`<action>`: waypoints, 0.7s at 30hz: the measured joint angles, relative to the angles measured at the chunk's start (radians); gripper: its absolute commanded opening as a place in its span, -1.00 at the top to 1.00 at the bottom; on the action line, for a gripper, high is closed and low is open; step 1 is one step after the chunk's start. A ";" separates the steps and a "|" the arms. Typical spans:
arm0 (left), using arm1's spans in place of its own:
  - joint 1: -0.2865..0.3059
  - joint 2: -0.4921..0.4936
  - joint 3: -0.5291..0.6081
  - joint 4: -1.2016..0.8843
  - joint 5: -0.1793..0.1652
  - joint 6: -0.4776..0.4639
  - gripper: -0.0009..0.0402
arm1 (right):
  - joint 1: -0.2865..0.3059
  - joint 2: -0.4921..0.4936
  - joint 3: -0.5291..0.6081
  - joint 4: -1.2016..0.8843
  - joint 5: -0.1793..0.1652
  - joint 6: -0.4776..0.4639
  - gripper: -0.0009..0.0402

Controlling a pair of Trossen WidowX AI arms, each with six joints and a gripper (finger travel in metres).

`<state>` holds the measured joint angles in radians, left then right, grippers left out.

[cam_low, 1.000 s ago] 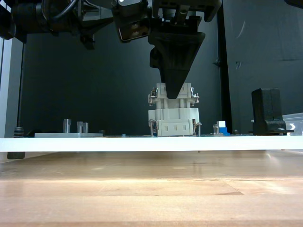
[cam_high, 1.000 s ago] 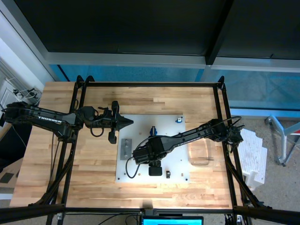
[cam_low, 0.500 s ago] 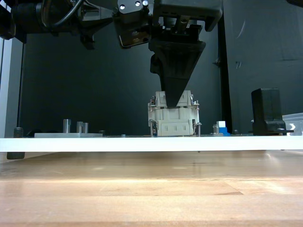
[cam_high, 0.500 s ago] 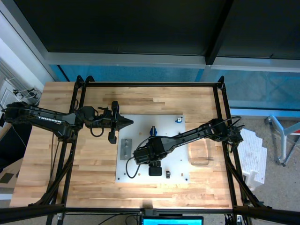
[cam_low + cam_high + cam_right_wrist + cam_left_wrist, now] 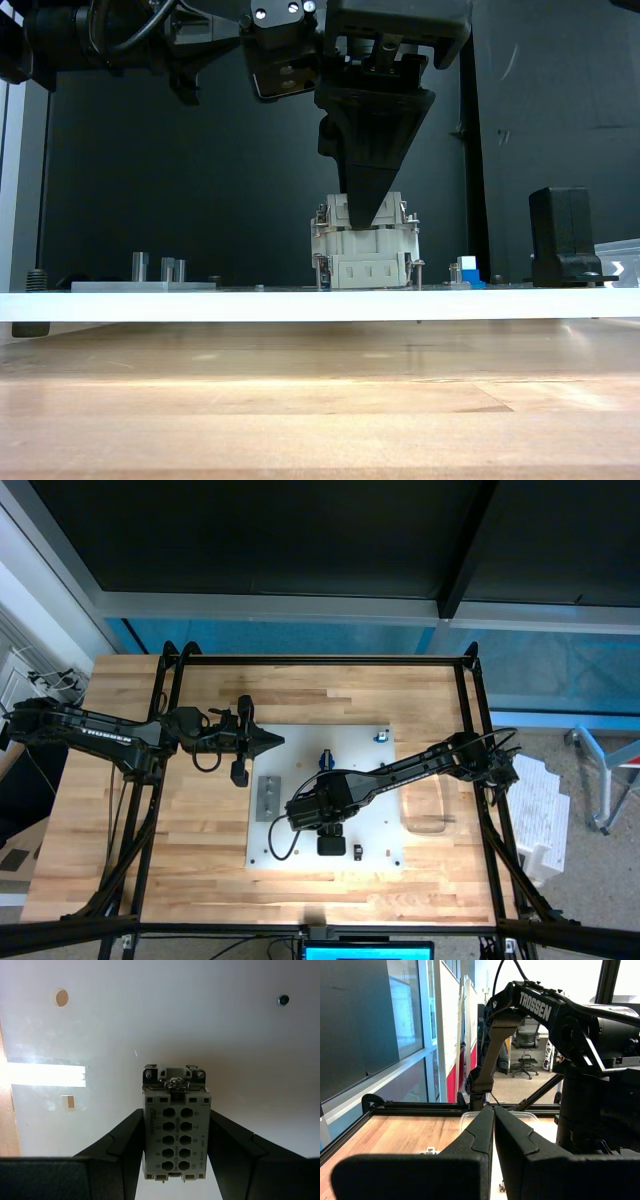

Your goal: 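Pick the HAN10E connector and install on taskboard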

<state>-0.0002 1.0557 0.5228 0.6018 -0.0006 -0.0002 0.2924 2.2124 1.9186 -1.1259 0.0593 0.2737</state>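
Connector [image 5: 176,1130] lower between right jaws, left aside

Clear tray [image 5: 428,815]: is lying on the wooden table [image 5: 120,830], near its right edge.
Screen [image 5: 367,950]: is glowing blue at the near edge.

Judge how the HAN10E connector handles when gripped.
Likely rigid and light: the HAN10E connector is a small block. Flat sides probably resist slipping in the right gripper, clamped on it above the taskboard. The left gripper rests shut by the board's far-left corner.
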 measured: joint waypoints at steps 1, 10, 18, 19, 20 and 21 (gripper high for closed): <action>0.000 0.000 0.000 0.000 0.000 0.000 0.95 | 0.000 0.000 0.000 0.000 0.000 0.000 0.80; 0.000 0.000 0.000 0.000 0.000 0.000 0.95 | 0.000 -0.001 0.000 -0.003 0.000 0.000 0.64; 0.000 0.000 0.000 0.000 0.000 0.000 0.95 | 0.000 -0.009 -0.002 -0.003 0.000 0.001 0.23; 0.000 0.000 0.000 0.000 0.000 0.000 0.95 | 0.000 -0.010 -0.002 -0.003 0.000 0.001 0.17; 0.000 0.000 0.000 0.000 0.000 0.000 0.95 | 0.000 -0.011 -0.002 -0.003 0.000 0.003 0.11; 0.000 0.000 0.000 0.000 0.000 0.000 0.95 | 0.000 -0.013 -0.002 -0.004 0.000 0.004 0.05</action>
<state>-0.0002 1.0557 0.5224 0.6018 -0.0002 0.0002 0.2920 2.1990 1.9167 -1.1301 0.0593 0.2775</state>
